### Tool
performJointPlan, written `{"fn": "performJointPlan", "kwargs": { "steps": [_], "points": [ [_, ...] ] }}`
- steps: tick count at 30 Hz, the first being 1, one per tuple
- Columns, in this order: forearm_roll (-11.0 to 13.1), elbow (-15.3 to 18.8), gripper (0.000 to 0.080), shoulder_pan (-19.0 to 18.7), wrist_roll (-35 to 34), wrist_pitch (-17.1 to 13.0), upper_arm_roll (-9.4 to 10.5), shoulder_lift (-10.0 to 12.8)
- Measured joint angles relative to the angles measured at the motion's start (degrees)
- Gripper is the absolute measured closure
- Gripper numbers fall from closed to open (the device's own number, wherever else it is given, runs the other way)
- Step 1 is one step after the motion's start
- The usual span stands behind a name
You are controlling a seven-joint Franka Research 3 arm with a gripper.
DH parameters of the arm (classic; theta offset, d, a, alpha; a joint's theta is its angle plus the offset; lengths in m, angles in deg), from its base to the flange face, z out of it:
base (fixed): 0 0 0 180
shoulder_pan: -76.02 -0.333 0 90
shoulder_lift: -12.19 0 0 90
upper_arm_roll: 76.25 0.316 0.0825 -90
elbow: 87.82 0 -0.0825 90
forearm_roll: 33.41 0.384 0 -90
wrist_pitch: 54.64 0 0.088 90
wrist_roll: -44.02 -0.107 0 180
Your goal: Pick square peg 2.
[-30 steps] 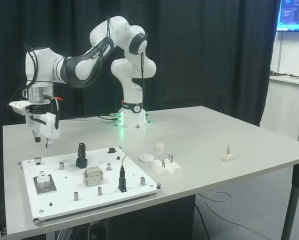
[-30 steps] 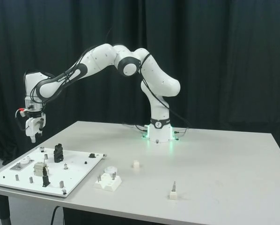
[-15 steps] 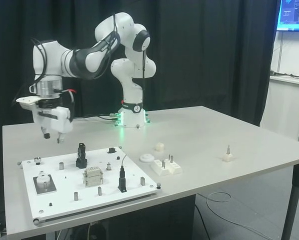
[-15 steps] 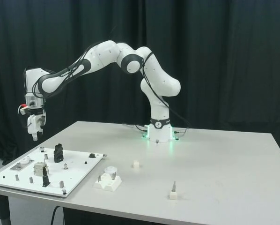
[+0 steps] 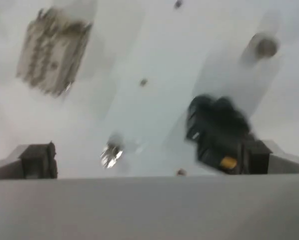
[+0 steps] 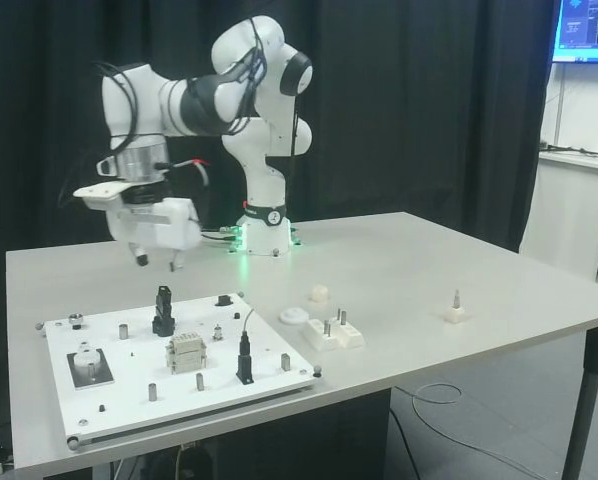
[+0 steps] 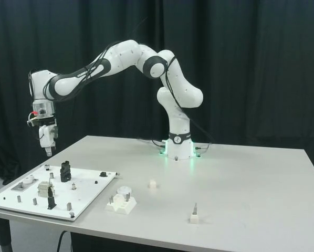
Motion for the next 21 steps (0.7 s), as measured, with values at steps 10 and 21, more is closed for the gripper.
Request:
{"fn": "performJointPlan", "kwargs": {
  "steps": [10, 21],
  "points": [
    [-0.3, 4.5, 0.0003, -7.4, -3.7, 2.8, -1.83, -3.6],
    [-2.4, 11.8, 0.0003, -17.0, -8.1, 2.5, -3.06, -8.6]
  ]
}}
